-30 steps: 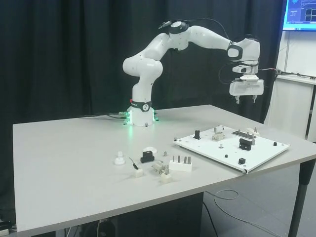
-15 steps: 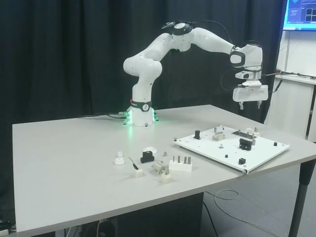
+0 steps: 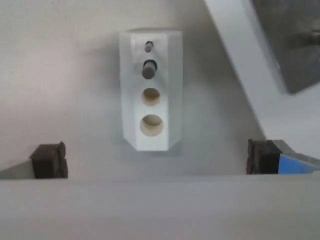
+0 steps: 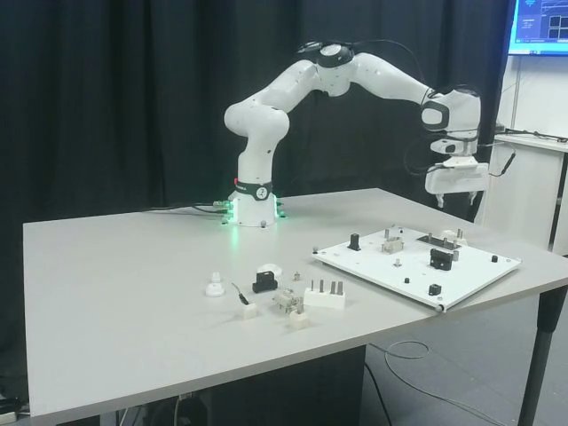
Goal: Pick round peg 2.
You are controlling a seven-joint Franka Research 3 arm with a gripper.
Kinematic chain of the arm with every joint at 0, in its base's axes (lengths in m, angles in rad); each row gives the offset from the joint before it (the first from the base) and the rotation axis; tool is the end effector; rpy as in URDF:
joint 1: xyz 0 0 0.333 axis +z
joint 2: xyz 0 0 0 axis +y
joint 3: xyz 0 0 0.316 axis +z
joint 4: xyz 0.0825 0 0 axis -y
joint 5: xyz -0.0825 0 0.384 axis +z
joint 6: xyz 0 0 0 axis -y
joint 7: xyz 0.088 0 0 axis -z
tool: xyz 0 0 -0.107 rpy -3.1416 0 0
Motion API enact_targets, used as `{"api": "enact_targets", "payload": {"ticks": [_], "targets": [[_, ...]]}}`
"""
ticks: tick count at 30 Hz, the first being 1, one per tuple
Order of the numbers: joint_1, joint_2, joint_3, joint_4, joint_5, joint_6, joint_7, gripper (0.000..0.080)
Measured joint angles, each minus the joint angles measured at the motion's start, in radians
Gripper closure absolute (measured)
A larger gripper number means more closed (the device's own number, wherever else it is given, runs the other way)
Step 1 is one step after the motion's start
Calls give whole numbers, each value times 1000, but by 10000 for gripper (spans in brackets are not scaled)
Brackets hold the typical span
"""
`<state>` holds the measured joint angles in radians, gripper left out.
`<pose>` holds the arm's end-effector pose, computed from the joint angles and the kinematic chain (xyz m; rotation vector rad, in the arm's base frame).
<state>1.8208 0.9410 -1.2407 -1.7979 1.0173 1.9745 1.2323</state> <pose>0.4363 0.4665 0.2846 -2.7354 1.4823 0.0318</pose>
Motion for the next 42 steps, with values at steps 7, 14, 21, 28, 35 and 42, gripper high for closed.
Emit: {"api": "enact_targets", "payload": {"ticks": [7, 14, 21, 28, 35, 42], "targets": [[-48, 7, 62, 39, 0, 9, 0, 3], [-78, 31, 104, 69, 0, 33, 0, 3], [-97, 61, 124, 95, 0, 41, 1, 3], [-108, 92, 128, 117, 0, 41, 3, 3], [-125, 110, 138, 135, 0, 41, 4, 3], [-147, 121, 153, 154, 0, 44, 4, 3]]}}
